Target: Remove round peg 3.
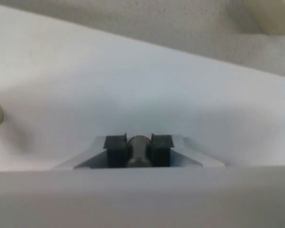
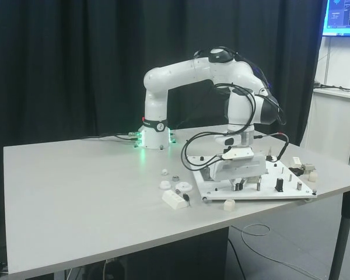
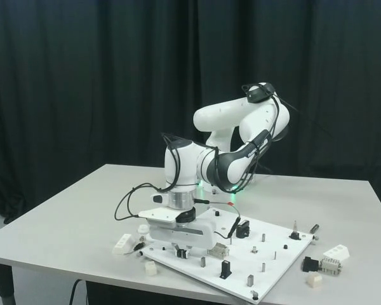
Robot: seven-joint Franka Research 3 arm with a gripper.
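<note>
In the wrist view a small grey round peg [image 1: 138, 151] stands between the two black pads [image 1: 115, 148] of my gripper [image 1: 138, 142], which is shut on it, just above the white board [image 1: 133, 85]. From the first room view the gripper [image 2: 240, 185] is low over the front part of the white board [image 2: 291, 193]. The second room view shows the gripper [image 3: 183, 252] at the near left corner of the board [image 3: 276, 270]. I cannot tell whether the peg is still seated in its hole.
Several upright pegs and black parts [image 3: 226, 269] stand on the board. Loose white pieces [image 2: 174, 199] lie on the grey table left of the board, plus a white cube [image 2: 228, 205] at its front edge. White and black connectors [image 3: 330, 257] lie off its right corner.
</note>
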